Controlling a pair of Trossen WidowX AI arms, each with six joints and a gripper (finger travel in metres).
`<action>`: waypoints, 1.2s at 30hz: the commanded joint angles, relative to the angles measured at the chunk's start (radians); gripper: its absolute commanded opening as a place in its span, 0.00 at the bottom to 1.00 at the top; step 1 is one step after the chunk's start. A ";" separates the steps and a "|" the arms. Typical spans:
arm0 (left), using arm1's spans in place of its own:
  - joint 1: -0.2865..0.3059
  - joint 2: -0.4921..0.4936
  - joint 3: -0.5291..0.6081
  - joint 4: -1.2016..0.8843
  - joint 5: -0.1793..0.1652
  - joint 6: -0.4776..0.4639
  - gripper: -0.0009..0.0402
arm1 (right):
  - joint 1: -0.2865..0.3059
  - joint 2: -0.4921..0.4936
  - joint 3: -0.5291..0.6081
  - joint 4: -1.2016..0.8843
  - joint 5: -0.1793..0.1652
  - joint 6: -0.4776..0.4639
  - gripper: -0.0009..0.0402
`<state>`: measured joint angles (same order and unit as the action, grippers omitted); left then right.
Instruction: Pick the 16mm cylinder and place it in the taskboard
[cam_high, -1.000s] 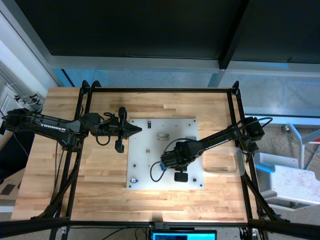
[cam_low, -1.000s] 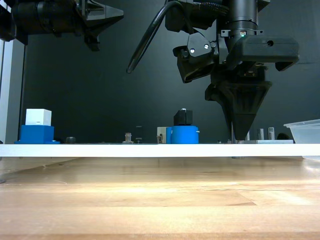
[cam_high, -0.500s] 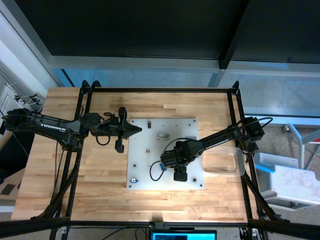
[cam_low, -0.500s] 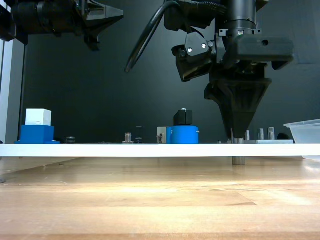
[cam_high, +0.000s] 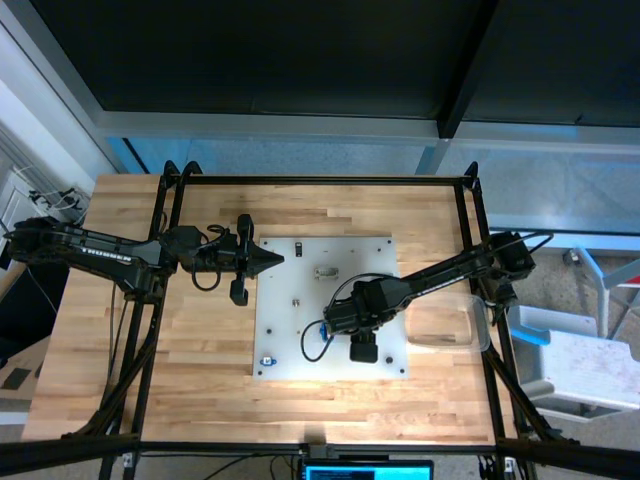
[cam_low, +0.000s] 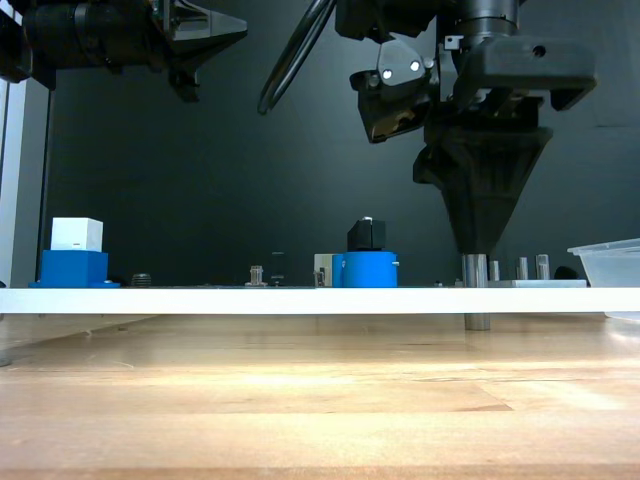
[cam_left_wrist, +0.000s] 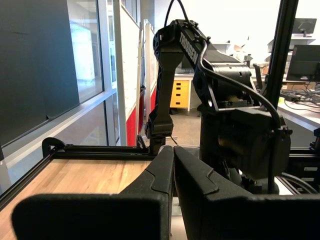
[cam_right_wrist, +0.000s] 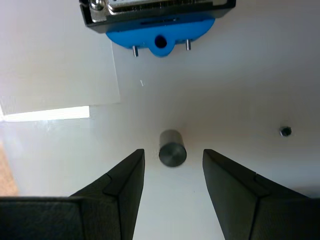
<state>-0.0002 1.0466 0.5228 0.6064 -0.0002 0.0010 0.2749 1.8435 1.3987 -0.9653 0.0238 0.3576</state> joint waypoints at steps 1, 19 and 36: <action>0.000 0.001 0.000 0.000 0.000 0.000 0.02 | 0.001 -0.023 0.001 -0.018 0.001 0.000 0.40; 0.000 0.000 0.000 0.000 0.000 0.000 0.02 | 0.000 -0.165 0.001 -0.104 0.001 0.003 0.38; 0.000 0.000 0.000 0.000 0.000 0.000 0.02 | 0.000 -0.178 0.001 -0.111 0.002 0.001 0.38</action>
